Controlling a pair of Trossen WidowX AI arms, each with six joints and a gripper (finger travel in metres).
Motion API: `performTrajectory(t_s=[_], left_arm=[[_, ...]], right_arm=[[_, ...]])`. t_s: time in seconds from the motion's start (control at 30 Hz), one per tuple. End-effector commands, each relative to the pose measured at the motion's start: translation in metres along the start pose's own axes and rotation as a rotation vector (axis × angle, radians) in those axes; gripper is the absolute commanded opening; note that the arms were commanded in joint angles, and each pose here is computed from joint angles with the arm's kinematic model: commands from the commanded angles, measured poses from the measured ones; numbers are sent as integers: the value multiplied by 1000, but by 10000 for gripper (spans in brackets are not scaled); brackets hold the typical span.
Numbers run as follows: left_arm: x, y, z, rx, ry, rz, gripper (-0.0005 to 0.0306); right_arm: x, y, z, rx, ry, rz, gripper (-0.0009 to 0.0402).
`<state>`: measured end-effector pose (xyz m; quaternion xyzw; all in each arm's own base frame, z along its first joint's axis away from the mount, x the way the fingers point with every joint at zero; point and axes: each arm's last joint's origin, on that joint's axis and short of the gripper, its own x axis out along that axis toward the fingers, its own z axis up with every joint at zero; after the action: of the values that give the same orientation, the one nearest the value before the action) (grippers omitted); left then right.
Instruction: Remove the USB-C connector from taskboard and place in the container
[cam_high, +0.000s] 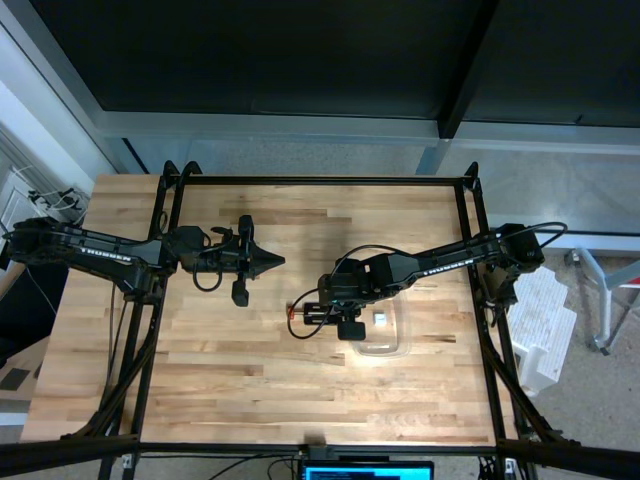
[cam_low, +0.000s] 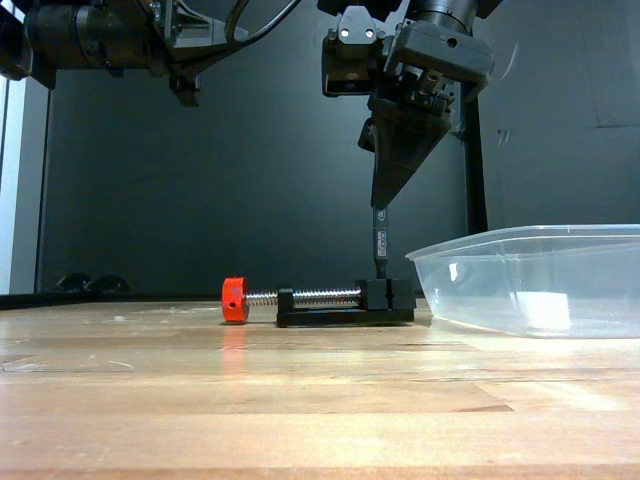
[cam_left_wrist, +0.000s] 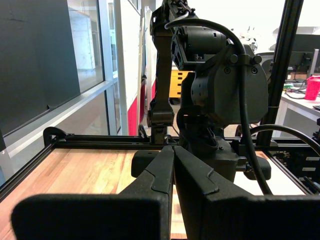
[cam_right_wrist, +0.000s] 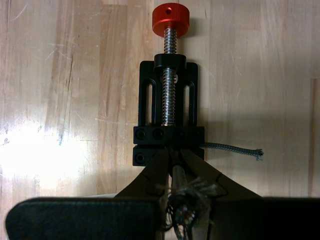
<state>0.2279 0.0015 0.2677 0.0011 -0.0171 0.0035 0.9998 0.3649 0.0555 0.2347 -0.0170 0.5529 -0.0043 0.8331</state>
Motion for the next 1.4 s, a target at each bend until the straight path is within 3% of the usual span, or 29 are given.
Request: performTrajectory(t_s=[0.03, 0.5, 1.0, 1.2, 1.4], left_arm=[[0, 0, 0, 0, 0, 0, 0], [0, 0, 0, 0, 0, 0, 0], [0, 0, 0, 0, 0, 0, 0], [0, 0, 0, 0, 0, 0, 0], [0, 0, 0, 0, 0, 0, 0]], right_arm=[[-3, 0, 2, 2, -12, 1, 0], [-19, 0, 10, -3, -11, 1, 0], [-33, 1, 6, -3, -11, 5, 0], [-43, 2, -4, -10, -9, 8, 0], [-43, 1, -25, -19, 28, 5, 0]])
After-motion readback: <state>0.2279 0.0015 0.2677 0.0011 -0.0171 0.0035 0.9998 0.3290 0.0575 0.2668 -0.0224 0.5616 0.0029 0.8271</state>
